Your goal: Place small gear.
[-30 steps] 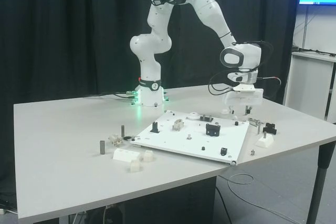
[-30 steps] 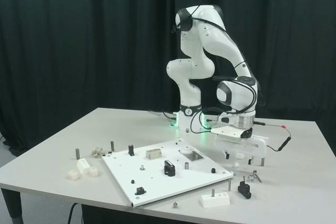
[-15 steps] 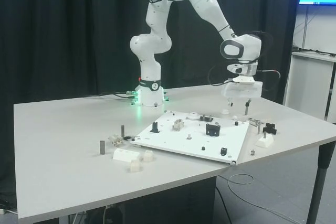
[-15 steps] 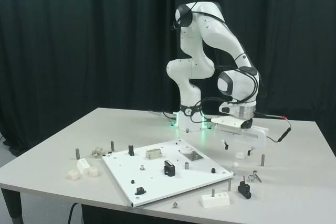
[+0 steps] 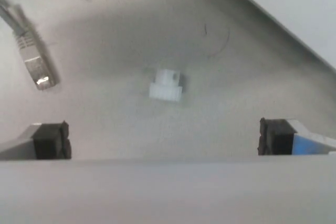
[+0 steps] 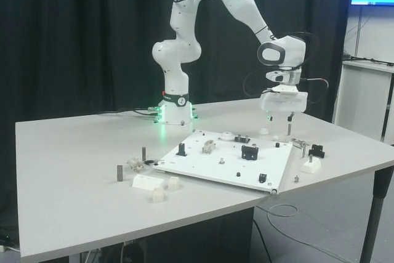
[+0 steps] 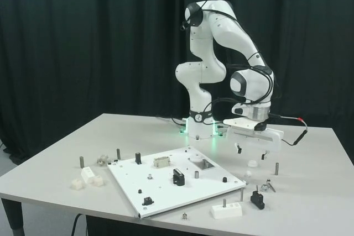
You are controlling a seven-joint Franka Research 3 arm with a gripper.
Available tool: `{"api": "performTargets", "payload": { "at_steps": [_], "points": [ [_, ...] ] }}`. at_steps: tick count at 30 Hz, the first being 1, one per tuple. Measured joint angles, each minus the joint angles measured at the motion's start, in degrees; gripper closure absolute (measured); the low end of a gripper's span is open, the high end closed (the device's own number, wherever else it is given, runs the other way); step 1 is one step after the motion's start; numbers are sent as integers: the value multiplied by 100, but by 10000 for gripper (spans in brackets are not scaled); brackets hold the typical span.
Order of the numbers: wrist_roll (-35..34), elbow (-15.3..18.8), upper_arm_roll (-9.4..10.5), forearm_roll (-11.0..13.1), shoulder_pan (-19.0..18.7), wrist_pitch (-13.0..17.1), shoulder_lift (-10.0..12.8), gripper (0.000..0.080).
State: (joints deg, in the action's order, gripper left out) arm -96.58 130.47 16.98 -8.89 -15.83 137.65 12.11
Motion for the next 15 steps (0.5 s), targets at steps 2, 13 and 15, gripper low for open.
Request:
{"api": "performTargets", "payload": {
  "at_steps": [2,13,15],
  "points": [
    [-68,0,2,0,0,1,-5,3],
    [-1250,50,20,-1,0,43,-24,3],
    [-1321,92,21,-1,0,107,-25,3]
  ]
}}
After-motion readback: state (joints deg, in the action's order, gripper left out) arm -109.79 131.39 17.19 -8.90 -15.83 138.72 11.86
